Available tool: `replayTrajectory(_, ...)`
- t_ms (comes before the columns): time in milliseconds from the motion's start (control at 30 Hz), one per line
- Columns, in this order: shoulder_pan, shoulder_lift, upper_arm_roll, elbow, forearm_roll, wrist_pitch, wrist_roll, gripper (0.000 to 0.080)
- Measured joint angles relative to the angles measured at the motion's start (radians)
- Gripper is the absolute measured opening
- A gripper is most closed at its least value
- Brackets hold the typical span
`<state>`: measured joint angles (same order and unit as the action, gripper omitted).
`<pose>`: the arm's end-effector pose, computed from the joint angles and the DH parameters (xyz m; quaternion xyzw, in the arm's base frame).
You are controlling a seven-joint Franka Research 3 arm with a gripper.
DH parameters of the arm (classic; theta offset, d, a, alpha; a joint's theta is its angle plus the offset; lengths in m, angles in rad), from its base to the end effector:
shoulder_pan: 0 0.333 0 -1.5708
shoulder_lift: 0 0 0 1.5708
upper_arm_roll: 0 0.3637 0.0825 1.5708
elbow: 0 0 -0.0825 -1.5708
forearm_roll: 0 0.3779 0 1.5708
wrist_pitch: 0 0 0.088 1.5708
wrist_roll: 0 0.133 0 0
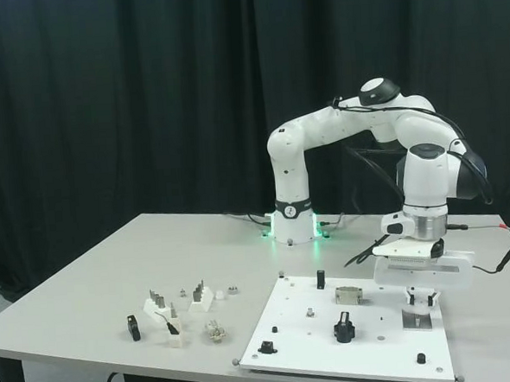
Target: Insert medium gear.
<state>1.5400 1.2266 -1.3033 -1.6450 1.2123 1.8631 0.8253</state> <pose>0.5521 0.4178 0.2266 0.9150 -0.4032 0.0113 0.0064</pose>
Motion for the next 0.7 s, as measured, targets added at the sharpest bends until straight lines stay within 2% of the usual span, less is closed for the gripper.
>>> replayTrajectory(700,0.000,0.000,0.001,-0.016,-0.007,0.021,0.000,0.0281)
